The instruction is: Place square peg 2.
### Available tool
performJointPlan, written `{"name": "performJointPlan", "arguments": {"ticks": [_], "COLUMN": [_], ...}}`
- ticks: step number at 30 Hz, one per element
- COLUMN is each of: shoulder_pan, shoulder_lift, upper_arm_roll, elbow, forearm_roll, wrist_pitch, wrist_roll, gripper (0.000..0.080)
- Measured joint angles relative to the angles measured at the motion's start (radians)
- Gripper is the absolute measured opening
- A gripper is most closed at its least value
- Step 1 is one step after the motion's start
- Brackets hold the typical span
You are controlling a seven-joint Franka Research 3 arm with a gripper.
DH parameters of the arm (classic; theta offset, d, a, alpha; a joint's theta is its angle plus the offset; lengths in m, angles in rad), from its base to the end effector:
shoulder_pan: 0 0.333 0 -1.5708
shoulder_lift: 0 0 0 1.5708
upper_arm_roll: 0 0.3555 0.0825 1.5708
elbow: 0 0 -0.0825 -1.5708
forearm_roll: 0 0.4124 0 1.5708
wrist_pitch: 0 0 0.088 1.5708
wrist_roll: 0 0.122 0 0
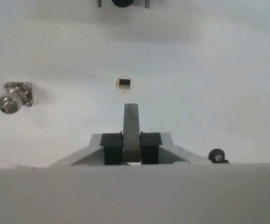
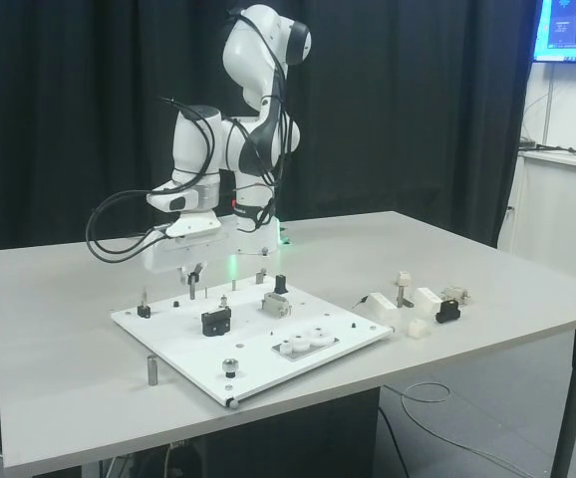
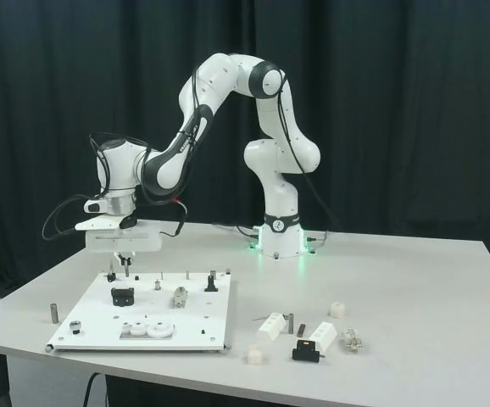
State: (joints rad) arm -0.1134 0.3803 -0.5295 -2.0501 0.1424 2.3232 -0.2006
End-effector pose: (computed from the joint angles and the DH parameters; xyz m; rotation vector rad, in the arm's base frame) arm 0.5024 -0.3608 0.2733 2.9765 -0.7857 -0.1229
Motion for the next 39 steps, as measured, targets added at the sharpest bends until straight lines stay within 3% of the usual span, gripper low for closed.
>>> {"name": "performJointPlan", "arguments": {"ticks": [9,19,27,39], "shoulder_pan": [0.000,-0.001,-0.019,-0.084], "shoulder_lift": [0.007,0.032,0.098,0.230], "upper_arm_roll": [-0.003,-0.020,-0.037,-0.030], "elbow": [0.000,0.025,0.108,0.274], "forearm_roll": [0.000,-0.011,-0.011,0.002], "wrist_pitch": [0.017,0.083,0.117,0.117], "wrist_roll": [-0.004,-0.013,-0.043,-0.071], "gripper": [0.0076,0.0076,0.0076,0.0076]}}
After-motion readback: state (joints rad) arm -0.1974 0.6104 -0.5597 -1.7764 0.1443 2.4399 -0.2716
